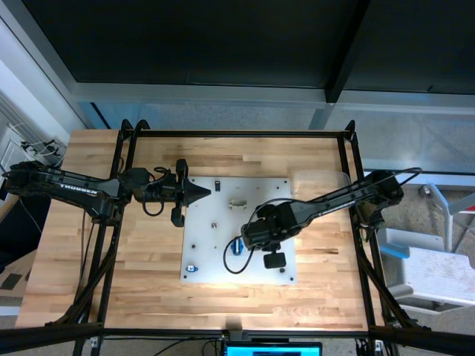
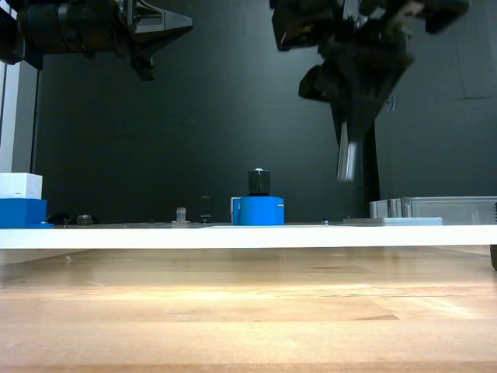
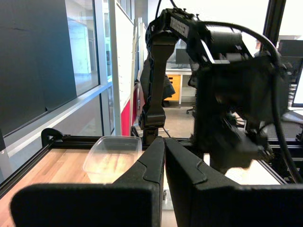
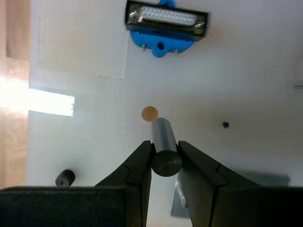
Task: Pick the 16mm cylinder and place it in the container
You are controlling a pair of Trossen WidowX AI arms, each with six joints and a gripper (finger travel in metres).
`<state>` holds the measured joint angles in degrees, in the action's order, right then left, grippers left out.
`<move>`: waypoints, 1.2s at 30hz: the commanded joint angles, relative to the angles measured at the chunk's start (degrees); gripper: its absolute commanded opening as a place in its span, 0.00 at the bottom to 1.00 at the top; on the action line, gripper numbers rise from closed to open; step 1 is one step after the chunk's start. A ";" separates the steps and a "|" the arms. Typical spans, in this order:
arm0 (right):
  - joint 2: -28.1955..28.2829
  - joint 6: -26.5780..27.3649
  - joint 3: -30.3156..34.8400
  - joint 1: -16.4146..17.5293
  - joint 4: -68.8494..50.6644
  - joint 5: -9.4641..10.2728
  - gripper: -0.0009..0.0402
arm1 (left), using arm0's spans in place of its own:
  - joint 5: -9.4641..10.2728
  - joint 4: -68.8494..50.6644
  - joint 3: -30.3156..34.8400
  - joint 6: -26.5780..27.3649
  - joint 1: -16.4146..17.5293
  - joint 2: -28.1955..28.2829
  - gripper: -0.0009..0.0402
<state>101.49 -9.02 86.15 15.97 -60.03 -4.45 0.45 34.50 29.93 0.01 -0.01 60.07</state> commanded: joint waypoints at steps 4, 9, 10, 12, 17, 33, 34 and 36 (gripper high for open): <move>-4.81 -1.14 -2.40 -3.52 -0.98 -0.07 0.06 | -0.02 0.02 0.02 -0.02 0.00 0.02 0.02; -9.22 -1.03 -6.58 -5.99 -0.70 -0.50 0.06 | -0.02 0.02 0.02 0.00 0.00 0.02 0.02; -10.19 -1.03 -7.48 -6.45 -0.46 -0.48 0.06 | -0.02 0.02 0.02 0.00 0.00 0.02 0.02; -12.04 -1.05 -9.18 -7.32 0.28 -0.50 0.06 | -0.02 0.02 0.02 -0.02 0.00 0.02 0.02; -16.65 -1.05 -13.20 -9.79 2.27 -0.50 0.06 | -0.02 0.02 0.02 -0.02 0.00 0.02 0.02; -28.83 -1.11 -25.40 -21.66 6.38 -2.10 0.06 | -0.02 0.02 0.02 0.00 0.00 0.02 0.02; -29.49 -1.31 -26.43 -22.47 7.21 -2.08 0.06 | -0.02 0.02 0.02 0.00 0.00 0.02 0.02; -30.84 -1.70 -28.11 -23.91 8.41 -2.05 0.06 | -0.02 0.02 0.02 0.00 0.02 0.02 0.02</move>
<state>71.40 -10.41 59.02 -7.03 -52.47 -6.59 0.45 34.50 29.95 0.01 -0.01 60.07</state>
